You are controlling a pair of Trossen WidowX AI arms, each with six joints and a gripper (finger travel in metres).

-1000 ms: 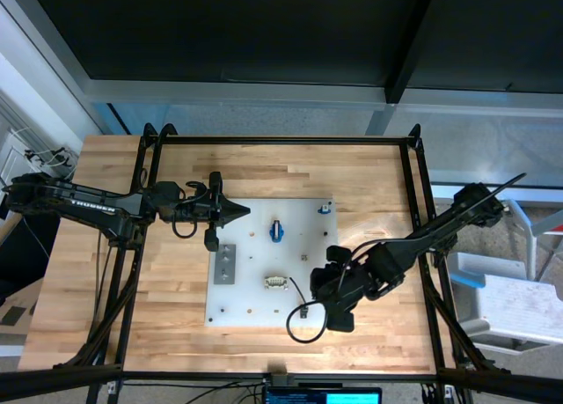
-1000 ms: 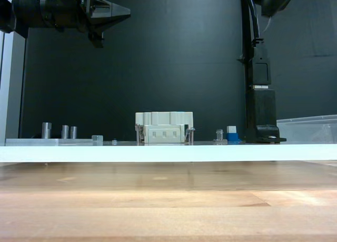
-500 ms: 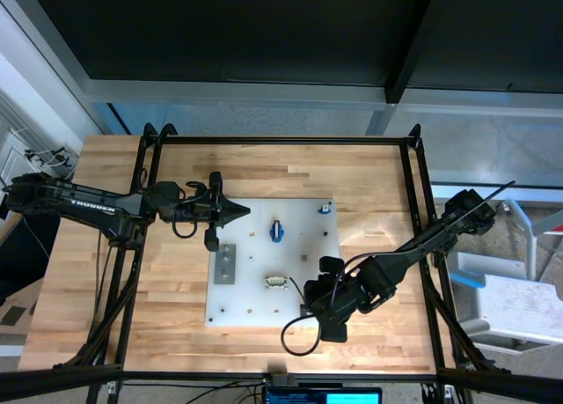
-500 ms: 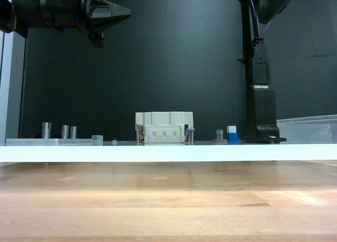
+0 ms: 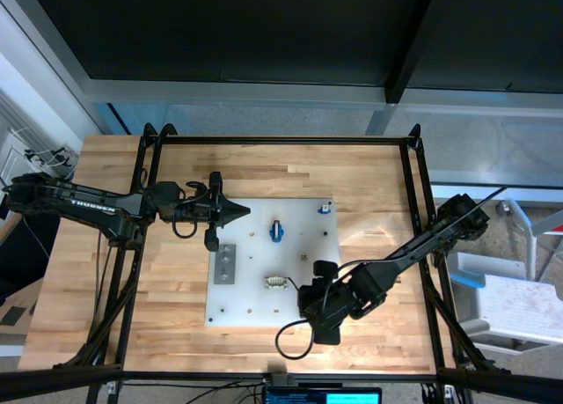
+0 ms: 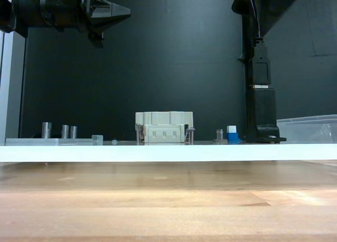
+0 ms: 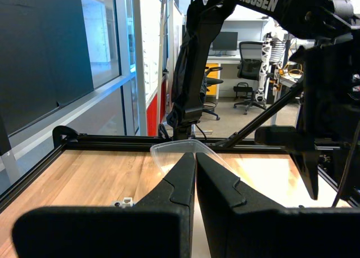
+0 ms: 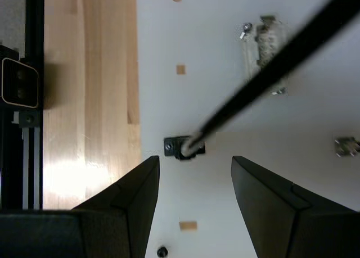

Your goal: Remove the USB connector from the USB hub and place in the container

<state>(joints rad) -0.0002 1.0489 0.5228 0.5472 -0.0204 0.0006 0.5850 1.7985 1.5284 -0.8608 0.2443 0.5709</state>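
The wooden table (image 5: pixel 176 290) carries a white board (image 5: pixel 303 232), and in the low view the backdrop behind it is dark. My right gripper (image 8: pixel 194 159) hangs over the board's near right corner, pointing straight down, its fingers (image 8: pixel 135 196) spread wide and holding nothing. Below the gap between them the USB hub (image 8: pixel 179 148) stands on the board. The USB connector (image 6: pixel 259 63) is plugged upright into its top, and its thin cable (image 8: pixel 270 61) runs up past my wrist camera. The container (image 6: pixel 310 127) sits on the table off the board's right edge, apart from the hub. My left gripper (image 5: pixel 239 210) hovers high over the board's far left corner, fingers pressed together on nothing.
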